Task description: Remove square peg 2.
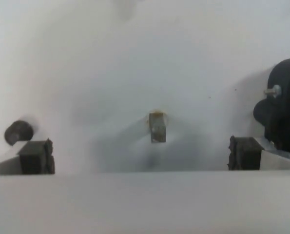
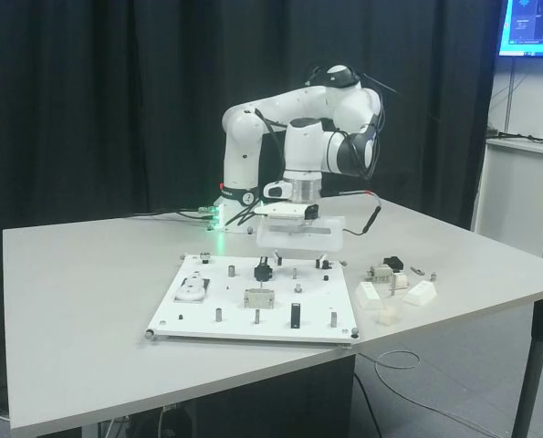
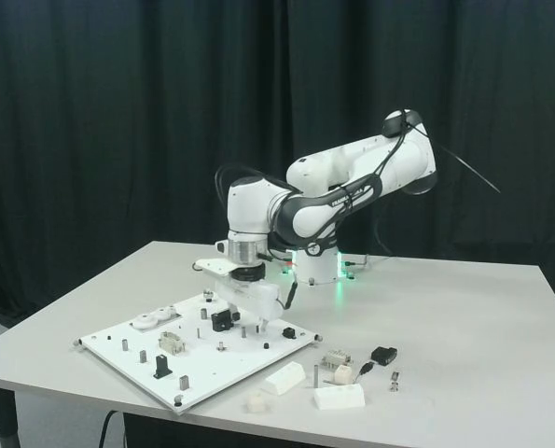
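Jaws wide astride square peg (image 1: 157,127)

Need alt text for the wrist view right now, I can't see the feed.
A small upright square peg stands on the white board, centred between the gripper's two open black fingertips. A black fixture sits at one edge.

One white board (image 2: 207,321), one arm (image 3: 333,201) (white), three loose white blocks (image 2: 420,294).

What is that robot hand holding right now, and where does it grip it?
Nothing. The gripper is open: in the wrist view its black fingertips stand wide apart, with a small peg upright on the white board between them, untouched.
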Controlling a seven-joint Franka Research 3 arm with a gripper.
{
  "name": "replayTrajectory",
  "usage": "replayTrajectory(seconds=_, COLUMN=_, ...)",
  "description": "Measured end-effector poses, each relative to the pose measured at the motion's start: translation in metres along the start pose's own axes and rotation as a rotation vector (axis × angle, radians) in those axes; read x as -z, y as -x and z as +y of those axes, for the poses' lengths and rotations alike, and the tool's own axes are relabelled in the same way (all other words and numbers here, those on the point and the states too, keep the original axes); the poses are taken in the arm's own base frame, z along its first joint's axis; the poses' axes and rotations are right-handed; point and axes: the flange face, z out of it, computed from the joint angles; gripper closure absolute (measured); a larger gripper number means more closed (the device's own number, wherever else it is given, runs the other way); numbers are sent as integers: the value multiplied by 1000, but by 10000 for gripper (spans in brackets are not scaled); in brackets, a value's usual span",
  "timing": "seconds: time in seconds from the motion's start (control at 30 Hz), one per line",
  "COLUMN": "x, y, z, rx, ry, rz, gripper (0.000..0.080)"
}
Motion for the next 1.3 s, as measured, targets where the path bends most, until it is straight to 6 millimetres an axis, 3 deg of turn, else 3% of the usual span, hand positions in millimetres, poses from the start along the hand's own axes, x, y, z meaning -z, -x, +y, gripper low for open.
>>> replayTrajectory(seconds=0.6, x=-15, y=-2, z=-6, rx=54, ry=26, rz=-6, gripper=3)
replayTrajectory(seconds=1.3, x=-17, y=-4, z=-8, rx=57, ry=29, rz=-1, gripper=3)
